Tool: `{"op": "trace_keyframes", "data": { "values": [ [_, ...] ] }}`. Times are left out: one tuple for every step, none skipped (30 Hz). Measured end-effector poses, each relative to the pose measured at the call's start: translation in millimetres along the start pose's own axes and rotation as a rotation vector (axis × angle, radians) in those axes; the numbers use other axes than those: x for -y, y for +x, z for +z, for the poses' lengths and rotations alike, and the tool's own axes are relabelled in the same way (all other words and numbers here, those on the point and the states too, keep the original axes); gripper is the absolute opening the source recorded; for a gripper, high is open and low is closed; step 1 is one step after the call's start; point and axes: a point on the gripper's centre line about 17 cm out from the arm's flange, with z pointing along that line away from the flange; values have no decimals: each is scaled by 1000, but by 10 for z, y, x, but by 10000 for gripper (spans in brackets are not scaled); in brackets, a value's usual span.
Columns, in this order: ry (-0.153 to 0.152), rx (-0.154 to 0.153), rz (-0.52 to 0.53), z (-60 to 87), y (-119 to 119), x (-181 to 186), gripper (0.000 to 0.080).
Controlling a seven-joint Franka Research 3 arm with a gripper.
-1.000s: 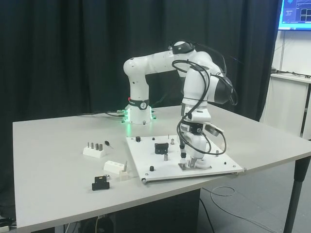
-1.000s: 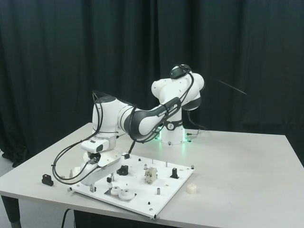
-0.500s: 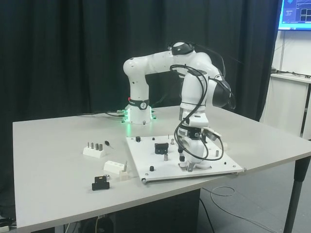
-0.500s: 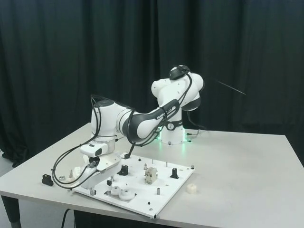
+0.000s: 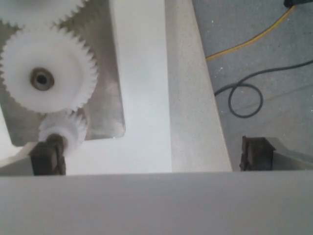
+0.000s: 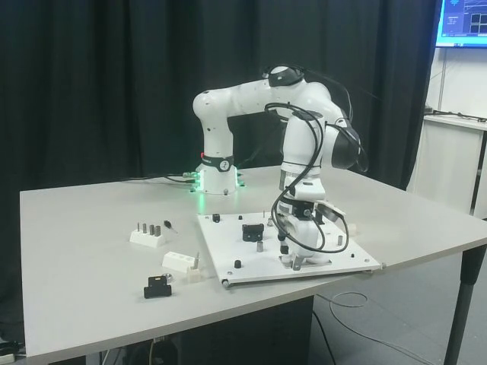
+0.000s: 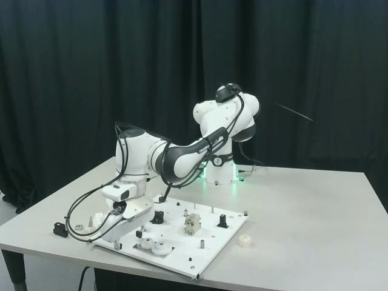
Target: Insert small gear.
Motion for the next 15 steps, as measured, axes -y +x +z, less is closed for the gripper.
{"op": "trace_keyframes", "data": {
  "values": [
    [0,0,0,-2,1,0,800],
    [0,0,0,-3,3,0,800],
    [1,-1,-1,-6,6,2,800],
    [1,-1,-1,-10,11,4,800],
    [3,-2,-2,-17,17,8,800],
    [6,-3,-3,-26,23,17,800],
    [11,-4,-4,-36,31,30,800],
    [16,-4,-5,-48,39,43,800],
    [21,-5,-6,-62,47,58,800],
    [28,-7,-7,-80,56,76,800],
    [34,-8,-6,-100,64,94,800],
    [42,-8,-4,-124,71,116,800],
    [50,-9,-1,-147,78,137,800],
    [57,-9,2,-171,86,157,800],
    [63,-9,5,-197,92,176,800]
  ]
}}
